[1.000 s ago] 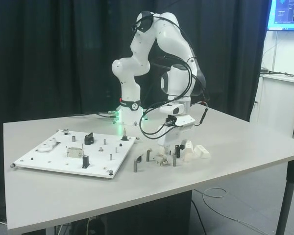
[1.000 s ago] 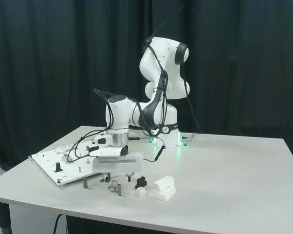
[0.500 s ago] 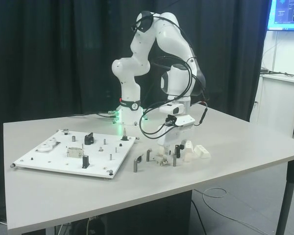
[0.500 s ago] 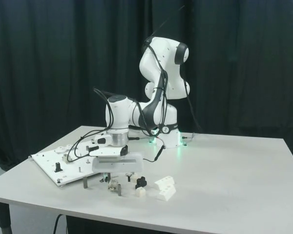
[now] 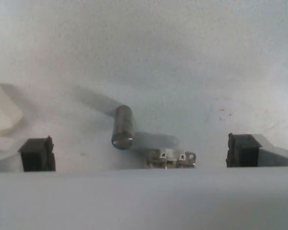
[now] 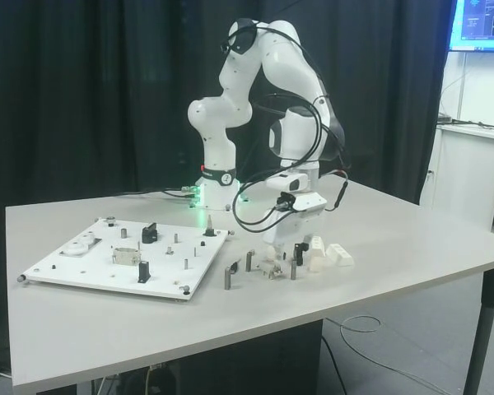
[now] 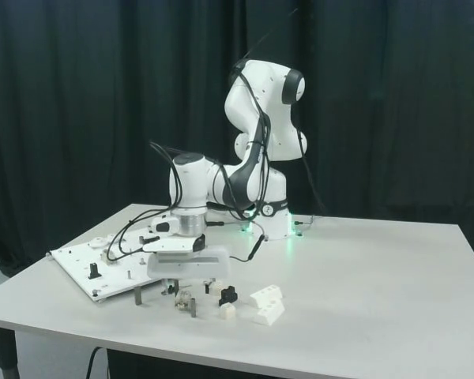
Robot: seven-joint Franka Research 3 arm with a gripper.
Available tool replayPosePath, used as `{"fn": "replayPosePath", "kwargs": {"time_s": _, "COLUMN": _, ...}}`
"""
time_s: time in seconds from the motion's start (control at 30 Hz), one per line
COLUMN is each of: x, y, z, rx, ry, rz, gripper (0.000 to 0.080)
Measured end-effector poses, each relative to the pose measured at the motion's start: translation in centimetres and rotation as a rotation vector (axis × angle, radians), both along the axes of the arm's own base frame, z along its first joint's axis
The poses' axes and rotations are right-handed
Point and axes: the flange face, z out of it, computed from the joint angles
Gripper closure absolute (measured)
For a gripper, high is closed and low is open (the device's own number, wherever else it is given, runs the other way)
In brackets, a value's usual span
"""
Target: Remove round peg 2.
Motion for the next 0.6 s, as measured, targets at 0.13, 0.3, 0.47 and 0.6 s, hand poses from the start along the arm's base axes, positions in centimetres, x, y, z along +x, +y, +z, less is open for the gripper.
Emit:
{"fn": "replayPosePath", "kwargs": {"time_s": 0.13, "x": 0.1, "y": -0.3, "z": 0.2, "rx": -0.010, "ry": -0.001, "rz": 0.005, "gripper": 0.0003}}
{"fn": "replayPosePath", "kwargs": {"time_s": 0.3, "x": 0.1, "y": -1.1, "z": 0.7, "rx": -0.036, "ry": -0.001, "rz": 0.020, "gripper": 0.0003}}
{"fn": "replayPosePath", "kwargs": {"time_s": 0.47, "x": 0.0, "y": -2.3, "z": 1.5, "rx": -0.069, "ry": 0.006, "rz": 0.061, "gripper": 0.0003}}
{"fn": "replayPosePath", "kwargs": {"time_s": 0.6, "x": -0.3, "y": -3.8, "z": 2.1, "rx": -0.084, "ry": 0.018, "rz": 0.073, "gripper": 0.0003}}
